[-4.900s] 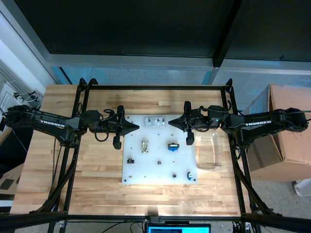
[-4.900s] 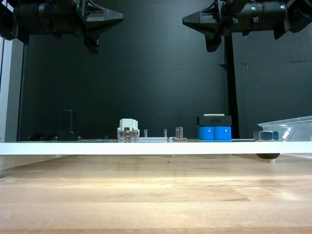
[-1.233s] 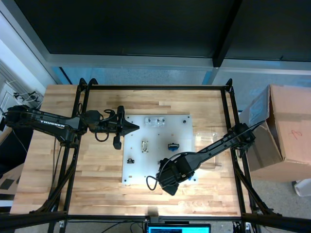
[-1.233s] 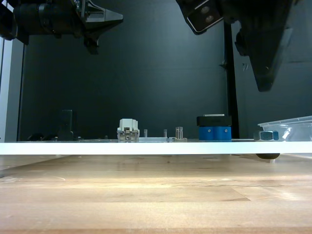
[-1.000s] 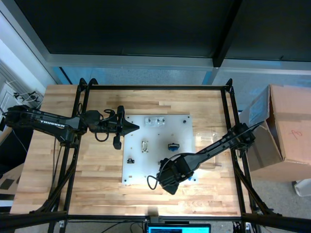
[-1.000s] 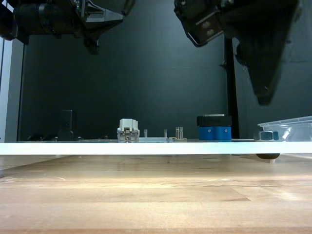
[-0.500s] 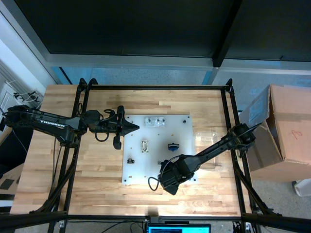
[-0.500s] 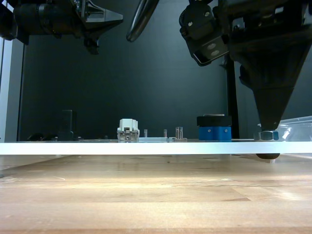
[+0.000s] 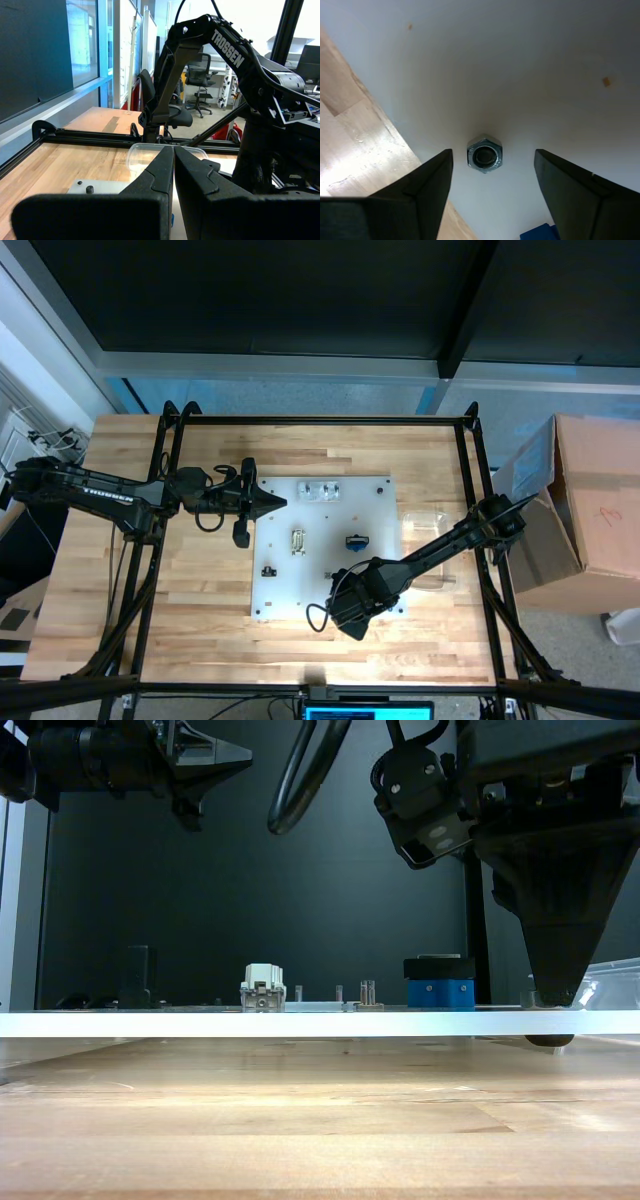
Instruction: Unfasten the M12 nut and place it in the container
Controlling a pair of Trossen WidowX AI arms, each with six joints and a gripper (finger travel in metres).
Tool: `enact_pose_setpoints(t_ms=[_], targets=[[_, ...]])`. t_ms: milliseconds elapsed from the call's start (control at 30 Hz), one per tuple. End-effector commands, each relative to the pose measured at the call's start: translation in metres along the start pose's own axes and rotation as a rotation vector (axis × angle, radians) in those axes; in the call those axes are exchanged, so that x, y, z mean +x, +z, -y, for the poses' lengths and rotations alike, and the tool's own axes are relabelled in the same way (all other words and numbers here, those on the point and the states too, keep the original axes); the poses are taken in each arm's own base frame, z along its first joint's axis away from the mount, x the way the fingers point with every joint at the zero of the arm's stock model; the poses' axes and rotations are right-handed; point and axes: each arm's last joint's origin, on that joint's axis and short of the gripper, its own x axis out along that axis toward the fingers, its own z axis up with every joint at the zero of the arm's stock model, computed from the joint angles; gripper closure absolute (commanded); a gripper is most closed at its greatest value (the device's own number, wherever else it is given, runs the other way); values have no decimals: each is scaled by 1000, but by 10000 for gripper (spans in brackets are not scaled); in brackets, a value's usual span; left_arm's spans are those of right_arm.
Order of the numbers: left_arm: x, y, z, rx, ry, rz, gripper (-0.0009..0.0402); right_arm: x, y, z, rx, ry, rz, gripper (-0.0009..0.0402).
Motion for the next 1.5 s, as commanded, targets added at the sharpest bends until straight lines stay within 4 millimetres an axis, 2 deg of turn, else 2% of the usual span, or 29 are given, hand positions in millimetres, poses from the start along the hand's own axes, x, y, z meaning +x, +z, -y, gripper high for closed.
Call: enact_pose_setpoints(t_ms=[33,367,567,800,1133,1500], targets=[[0,0,0,0,0,0,393,0,0,0,1,0,7,218],[0,0,0,0,0,0,393,-2,1,-1,-4,1,22,342],[0,0,0,0,0,0,393,-2,1,-1,-59,3,25,394],[0,0,0,0,0,0,393,-2,1,-2,-223,4,27,381],[0,0,0,0,0,0,393,-2,0,-3,-792,-1,30,372],[0,0,0,0,0,0,393,-2,0,-3,-1310,-3,32,373]])
